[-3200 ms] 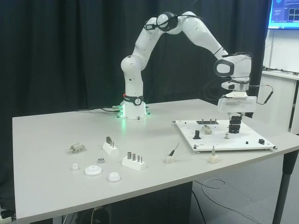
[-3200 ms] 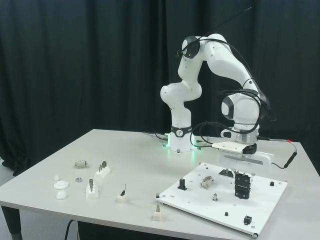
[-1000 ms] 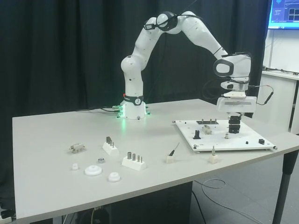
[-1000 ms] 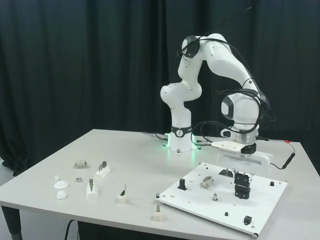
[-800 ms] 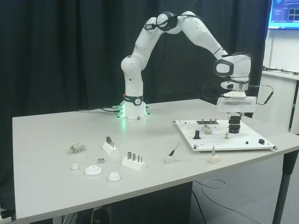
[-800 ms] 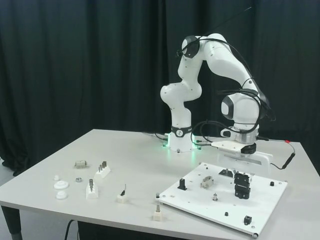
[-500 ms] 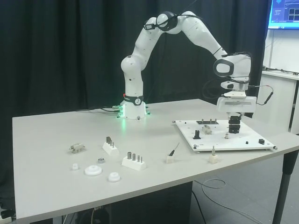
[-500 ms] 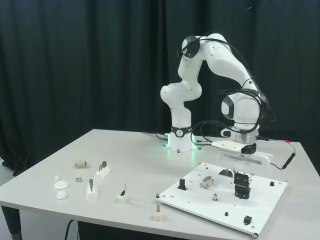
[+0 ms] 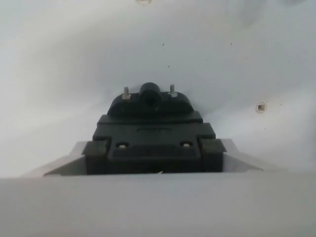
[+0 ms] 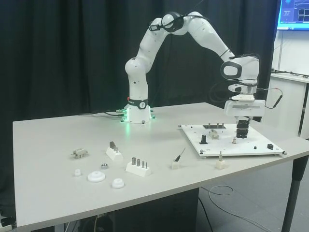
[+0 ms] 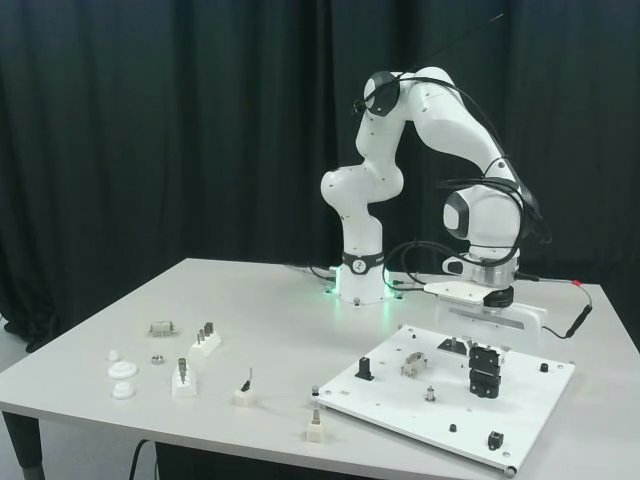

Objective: Insert D-SUB.

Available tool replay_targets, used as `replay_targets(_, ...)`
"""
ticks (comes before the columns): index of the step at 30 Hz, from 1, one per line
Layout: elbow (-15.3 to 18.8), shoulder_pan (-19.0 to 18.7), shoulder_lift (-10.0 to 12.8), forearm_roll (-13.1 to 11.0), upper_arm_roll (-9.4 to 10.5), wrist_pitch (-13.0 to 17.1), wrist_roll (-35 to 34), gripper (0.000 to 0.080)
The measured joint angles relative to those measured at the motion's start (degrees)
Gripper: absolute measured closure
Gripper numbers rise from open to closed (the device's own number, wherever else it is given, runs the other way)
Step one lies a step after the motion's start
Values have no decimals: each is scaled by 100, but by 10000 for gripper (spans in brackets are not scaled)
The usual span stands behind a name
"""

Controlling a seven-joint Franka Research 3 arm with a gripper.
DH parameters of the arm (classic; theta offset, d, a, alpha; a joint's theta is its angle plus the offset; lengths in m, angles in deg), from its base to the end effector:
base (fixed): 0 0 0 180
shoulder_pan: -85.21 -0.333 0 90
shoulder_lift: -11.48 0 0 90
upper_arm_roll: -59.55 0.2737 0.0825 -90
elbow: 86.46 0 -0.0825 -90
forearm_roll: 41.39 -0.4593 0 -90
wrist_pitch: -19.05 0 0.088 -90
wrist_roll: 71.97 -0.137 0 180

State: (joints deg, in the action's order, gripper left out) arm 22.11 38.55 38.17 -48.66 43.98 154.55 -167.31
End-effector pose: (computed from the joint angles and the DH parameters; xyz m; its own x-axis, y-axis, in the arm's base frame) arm 0.5740 0.3464 0.1466 0.3786 -0.9251 0.0273 -0.9248 -0.3793 -0.0284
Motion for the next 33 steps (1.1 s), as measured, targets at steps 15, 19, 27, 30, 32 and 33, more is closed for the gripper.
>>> replay_targets(15,9,-15,0,7,0,45,0,416)
replay_targets(19,12,-16,0,18,0,56,0,416)
replay_targets(27,14,-20,0,49,0,64,1,416)
replay_targets(30,14,-21,0,55,0,65,1,416)
replay_targets(32,14,-21,0,59,0,65,1,416)
replay_targets(33,14,-21,0,61,0,65,1,416)
